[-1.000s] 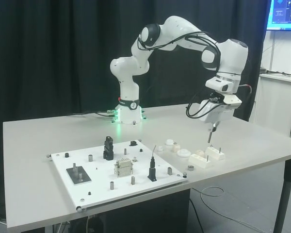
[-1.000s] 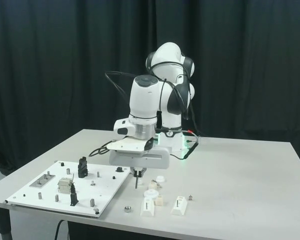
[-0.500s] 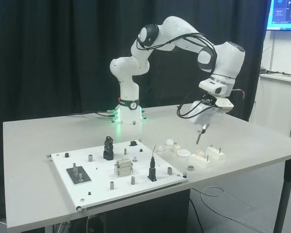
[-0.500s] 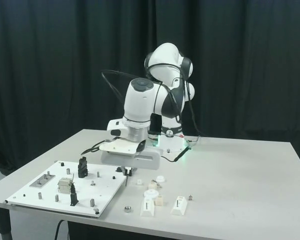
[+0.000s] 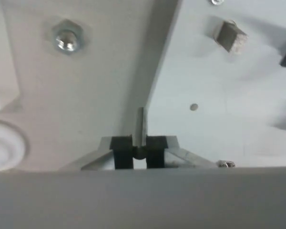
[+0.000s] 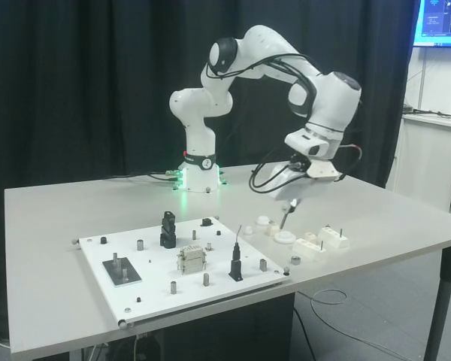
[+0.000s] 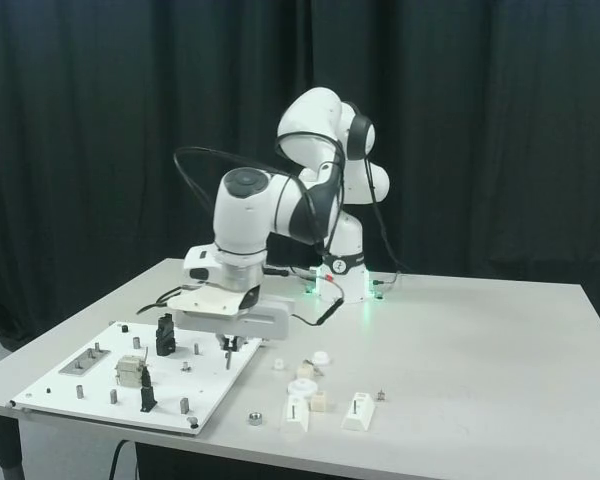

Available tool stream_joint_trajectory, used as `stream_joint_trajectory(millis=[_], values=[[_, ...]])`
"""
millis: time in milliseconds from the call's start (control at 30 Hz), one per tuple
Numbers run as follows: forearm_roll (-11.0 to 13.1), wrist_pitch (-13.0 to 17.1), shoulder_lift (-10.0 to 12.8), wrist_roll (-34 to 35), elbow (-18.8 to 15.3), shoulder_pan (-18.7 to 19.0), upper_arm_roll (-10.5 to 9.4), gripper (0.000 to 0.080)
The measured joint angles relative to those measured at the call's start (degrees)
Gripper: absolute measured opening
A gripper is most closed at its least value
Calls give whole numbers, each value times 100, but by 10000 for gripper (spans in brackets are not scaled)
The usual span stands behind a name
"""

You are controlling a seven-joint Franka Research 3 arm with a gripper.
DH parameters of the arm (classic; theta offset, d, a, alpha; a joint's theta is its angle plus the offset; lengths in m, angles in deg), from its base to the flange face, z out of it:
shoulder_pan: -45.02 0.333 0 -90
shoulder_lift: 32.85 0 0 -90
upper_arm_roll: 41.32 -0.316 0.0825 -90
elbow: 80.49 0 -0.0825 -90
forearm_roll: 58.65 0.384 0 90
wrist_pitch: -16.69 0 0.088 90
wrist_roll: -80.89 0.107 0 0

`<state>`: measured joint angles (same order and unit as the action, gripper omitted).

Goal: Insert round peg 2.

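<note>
I have the end effector (image 6: pixel 288 204) hanging in the air over the right edge of the white board (image 6: pixel 182 265), clear of the bench (image 6: pixel 52 218). In the wrist view its two black fingers (image 5: pixel 121 148) are closed tight on round peg 2 (image 5: pixel 140 125), a thin grey pin that sticks straight out past the fingertips. Below the peg I see the board's edge, with a small round hole (image 5: pixel 194 107) on the board and a nut (image 5: pixel 66 39) lying on the bench beside it. The white part holders (image 6: pixel 321 242) sit further right.
</note>
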<state>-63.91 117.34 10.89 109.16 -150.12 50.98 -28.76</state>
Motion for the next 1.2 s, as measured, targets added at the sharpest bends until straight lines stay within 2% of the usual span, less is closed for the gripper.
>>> stream_joint_trajectory(millis=[267,667,1200], values=[[0,1,-1,-162,-67,-276,-96,53],[8,2,-1,-334,-140,-512,-97,53],[24,65,-29,-454,-479,-695,-97,53]])
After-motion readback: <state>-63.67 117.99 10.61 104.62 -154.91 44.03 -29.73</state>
